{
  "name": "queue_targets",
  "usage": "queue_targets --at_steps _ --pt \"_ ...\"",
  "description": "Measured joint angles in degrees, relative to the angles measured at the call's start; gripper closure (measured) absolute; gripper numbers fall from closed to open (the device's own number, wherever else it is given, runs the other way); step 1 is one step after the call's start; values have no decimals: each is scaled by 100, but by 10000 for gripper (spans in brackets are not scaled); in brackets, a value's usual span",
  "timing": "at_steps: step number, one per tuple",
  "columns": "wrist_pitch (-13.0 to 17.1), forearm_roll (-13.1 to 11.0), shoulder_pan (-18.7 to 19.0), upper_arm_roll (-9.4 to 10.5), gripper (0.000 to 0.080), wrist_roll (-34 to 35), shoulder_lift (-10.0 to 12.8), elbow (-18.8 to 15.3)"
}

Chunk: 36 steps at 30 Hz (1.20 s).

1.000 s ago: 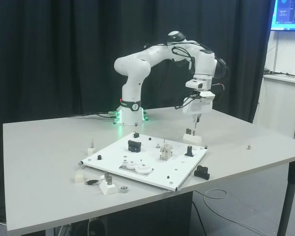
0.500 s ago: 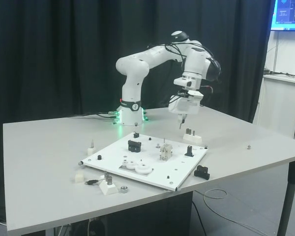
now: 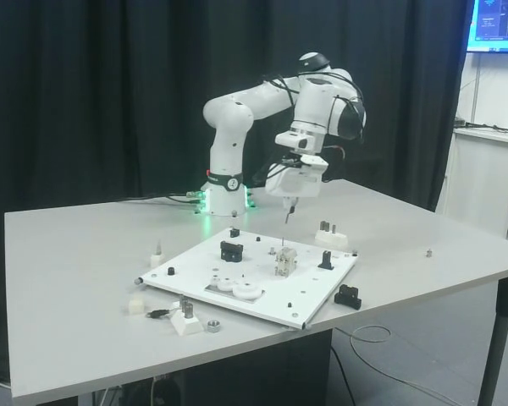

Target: Insert square peg 1.

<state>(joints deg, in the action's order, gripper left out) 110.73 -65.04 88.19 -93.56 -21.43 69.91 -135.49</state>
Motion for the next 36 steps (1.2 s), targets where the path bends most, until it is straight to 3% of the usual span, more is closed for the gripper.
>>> queue_targets --at_steps 11,20,36 --pt "-14 -397 -640 104 777 -1003 0 101" --pt "-142 -686 -1114 209 777 -1439 0 226" --pt "-230 -988 -1593 350 777 -1929 61 358"
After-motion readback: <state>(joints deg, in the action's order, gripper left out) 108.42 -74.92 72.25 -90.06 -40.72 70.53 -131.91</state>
